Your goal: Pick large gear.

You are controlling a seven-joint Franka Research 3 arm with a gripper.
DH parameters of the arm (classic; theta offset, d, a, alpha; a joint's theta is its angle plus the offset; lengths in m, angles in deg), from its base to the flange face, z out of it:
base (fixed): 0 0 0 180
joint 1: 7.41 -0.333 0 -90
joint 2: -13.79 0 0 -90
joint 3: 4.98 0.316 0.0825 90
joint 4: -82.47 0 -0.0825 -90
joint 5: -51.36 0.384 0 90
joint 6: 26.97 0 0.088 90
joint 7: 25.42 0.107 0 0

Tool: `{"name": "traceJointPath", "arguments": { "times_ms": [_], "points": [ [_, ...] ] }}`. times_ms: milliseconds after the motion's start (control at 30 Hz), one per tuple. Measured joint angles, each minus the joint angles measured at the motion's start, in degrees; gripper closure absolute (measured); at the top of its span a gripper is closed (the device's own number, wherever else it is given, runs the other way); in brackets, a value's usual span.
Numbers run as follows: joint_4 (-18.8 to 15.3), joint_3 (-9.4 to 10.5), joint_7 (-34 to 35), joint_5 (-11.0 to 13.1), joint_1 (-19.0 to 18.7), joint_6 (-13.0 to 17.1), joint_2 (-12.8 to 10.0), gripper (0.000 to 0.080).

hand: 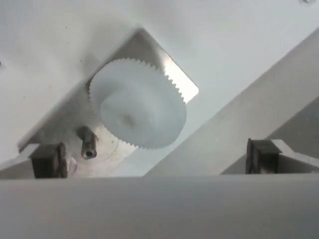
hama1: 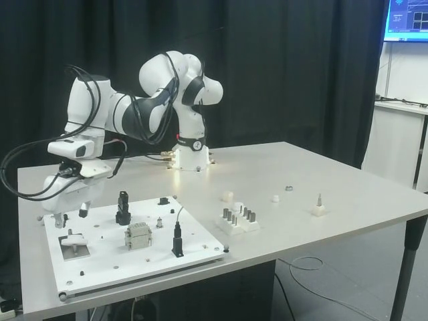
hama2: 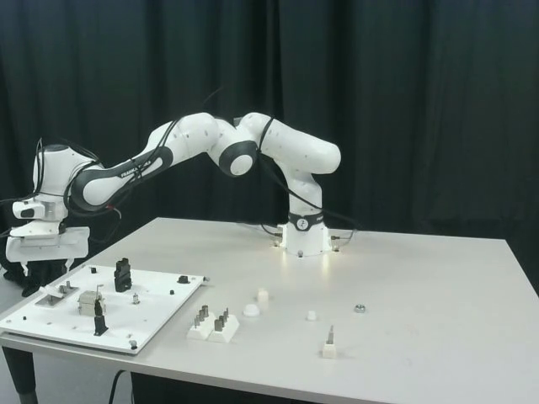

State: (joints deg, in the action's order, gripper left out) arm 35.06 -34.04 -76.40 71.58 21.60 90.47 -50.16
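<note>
One white toothed plastic large gear (hand: 137,104) lies flat on a grey metal plate (hand: 149,50) beside one short metal peg (hand: 87,143), below the two-fingered gripper (hand: 154,157), whose fingers are spread wide and hold nothing. That plate sits at one end of the white assembly board (hama1: 194,251), which also carries three black upright connectors. Farther off, on the grey table (hama1: 348,194), stand two white blocks of metal pins (hama1: 237,219); no writing is legible.

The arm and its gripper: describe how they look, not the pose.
The arm is white with rounded links, black bands at its joints and black lettering on the forearm. Black cables loop along it in the first room view. The gripper has a white body and two dark blocky fingers.
</note>
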Motion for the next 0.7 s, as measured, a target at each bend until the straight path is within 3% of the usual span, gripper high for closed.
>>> {"name": "traceJointPath", "arguments": {
  "times_ms": [700],
  "points": [
    [0.0,-0.69,11.6,0.1,0.0,-0.5,0.1,0.0003]
  ]
}}
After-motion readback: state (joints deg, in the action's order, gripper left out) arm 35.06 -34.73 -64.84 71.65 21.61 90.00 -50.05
